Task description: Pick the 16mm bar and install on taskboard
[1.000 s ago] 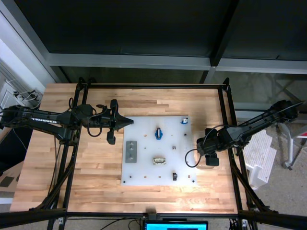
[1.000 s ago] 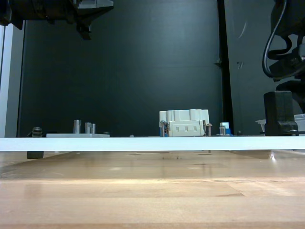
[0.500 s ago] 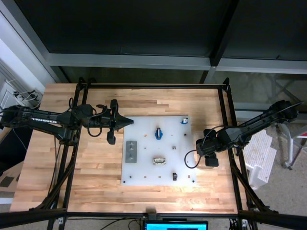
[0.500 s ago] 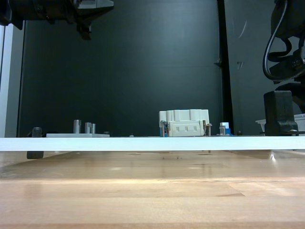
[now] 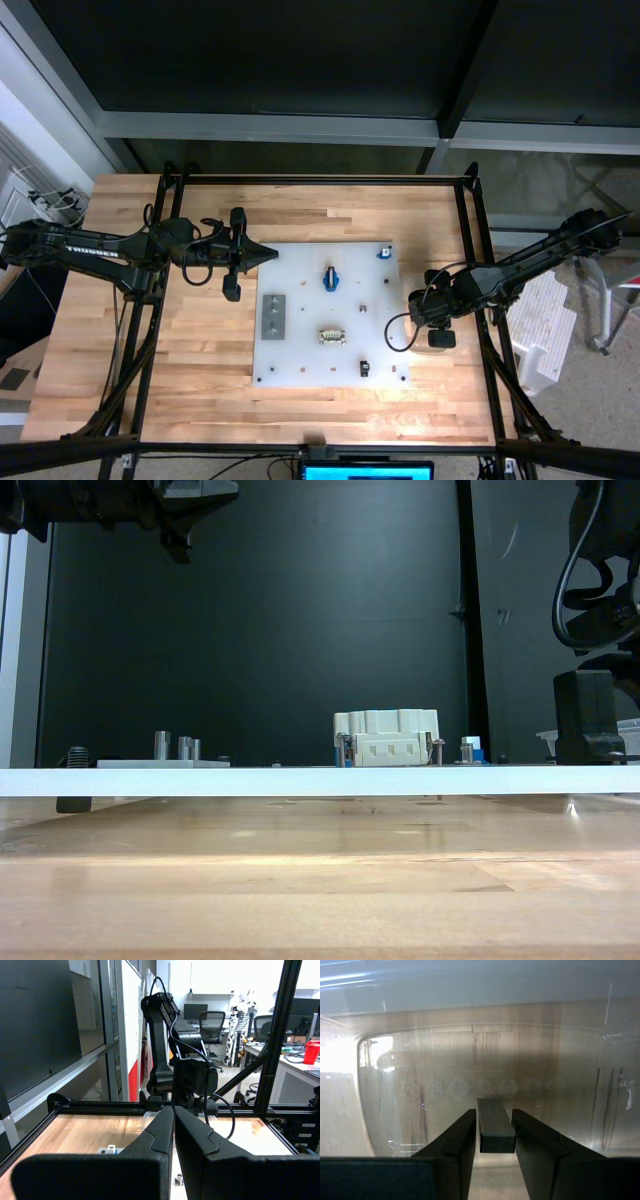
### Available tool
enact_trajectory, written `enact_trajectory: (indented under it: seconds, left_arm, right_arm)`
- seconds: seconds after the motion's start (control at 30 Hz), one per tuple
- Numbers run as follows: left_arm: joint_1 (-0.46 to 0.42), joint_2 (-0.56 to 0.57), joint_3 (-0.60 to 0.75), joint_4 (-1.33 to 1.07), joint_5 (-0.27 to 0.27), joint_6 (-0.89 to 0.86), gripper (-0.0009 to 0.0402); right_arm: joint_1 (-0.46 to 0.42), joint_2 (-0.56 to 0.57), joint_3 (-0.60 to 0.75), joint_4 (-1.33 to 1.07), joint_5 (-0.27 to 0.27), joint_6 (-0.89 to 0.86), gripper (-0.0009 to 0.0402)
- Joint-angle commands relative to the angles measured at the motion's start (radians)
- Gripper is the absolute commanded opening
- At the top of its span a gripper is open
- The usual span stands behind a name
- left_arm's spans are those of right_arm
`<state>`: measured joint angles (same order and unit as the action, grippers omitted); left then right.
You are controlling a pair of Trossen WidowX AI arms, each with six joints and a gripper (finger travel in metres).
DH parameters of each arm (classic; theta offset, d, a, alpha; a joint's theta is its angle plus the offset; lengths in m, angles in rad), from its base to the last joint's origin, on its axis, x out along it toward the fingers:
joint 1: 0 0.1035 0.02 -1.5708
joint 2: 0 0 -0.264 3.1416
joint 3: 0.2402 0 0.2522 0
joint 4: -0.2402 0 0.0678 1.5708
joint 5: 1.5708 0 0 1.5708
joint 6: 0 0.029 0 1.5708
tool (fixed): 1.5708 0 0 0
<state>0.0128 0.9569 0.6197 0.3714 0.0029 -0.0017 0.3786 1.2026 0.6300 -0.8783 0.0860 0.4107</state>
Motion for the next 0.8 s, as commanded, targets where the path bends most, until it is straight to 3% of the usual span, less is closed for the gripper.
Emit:
enact_trajectory:
  seconds: [0.03, 0.27, 0.57, 0.8]
  left_arm:
    - [0.000, 0.000, 0.000, 0.000, 0.000, 0.000, 0.0001]
    - [0.000, 0.000, 0.000, 0.000, 0.000, 0.000, 0.0001]
    - [0.000, 0.000, 0.000, 0.000, 0.000, 0.000, 0.0001]
    - [0.000, 0.000, 0.000, 0.000, 0.000, 0.000, 0.0001]
  right_arm:
    - [0.001, -0.001, 0.004, 0.000, 0.000, 0.000, 0.0056]
    - [0.001, -0.001, 0.008, -0.001, 0.000, 0.000, -0.0002]
    - [0.002, -0.009, 0.018, -0.008, 0.000, 0.000, 0.0012]
    - [0.002, -0.025, 0.116, -0.131, 0.000, 0.000, 0.0012]
